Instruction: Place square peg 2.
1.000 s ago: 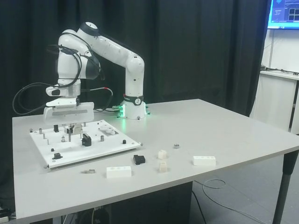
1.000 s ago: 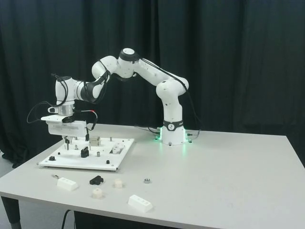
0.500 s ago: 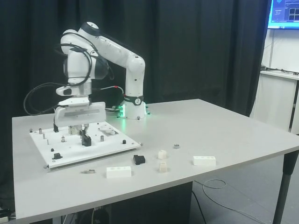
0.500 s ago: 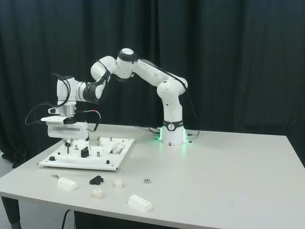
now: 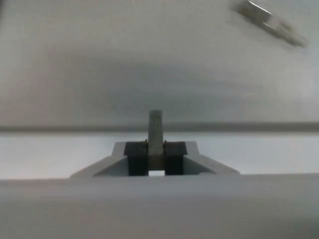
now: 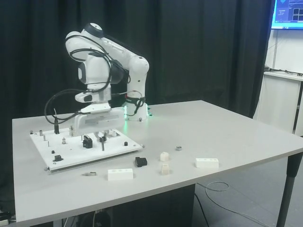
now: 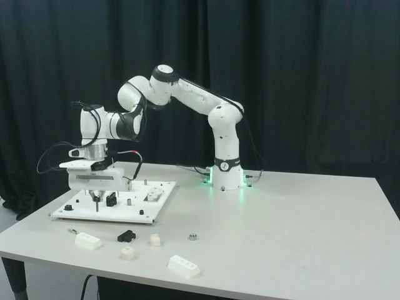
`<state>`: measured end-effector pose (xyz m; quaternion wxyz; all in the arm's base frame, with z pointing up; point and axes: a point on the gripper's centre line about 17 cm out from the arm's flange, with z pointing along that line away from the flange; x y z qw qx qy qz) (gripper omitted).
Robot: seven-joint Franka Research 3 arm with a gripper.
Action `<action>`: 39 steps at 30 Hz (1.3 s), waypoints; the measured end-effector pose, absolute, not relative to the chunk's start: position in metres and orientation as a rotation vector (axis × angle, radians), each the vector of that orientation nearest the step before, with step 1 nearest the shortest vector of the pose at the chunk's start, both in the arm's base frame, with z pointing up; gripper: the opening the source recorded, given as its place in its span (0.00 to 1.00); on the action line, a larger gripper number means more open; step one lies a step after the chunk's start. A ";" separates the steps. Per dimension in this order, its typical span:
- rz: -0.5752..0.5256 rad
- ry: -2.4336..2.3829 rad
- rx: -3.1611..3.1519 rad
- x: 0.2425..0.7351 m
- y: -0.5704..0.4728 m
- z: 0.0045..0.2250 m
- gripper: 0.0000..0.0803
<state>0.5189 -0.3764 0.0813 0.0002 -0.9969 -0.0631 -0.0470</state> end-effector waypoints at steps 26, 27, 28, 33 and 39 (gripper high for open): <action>-0.136 -0.233 -3.157 0.557 -0.351 0.039 0.08; -0.135 -0.233 -3.158 0.557 -0.351 0.038 0.08; -0.134 -0.232 -3.159 0.558 -0.351 0.038 0.08; -0.133 -0.228 -3.162 0.561 -0.350 0.038 0.48; -0.137 -0.229 -3.168 0.565 -0.350 0.041 0.83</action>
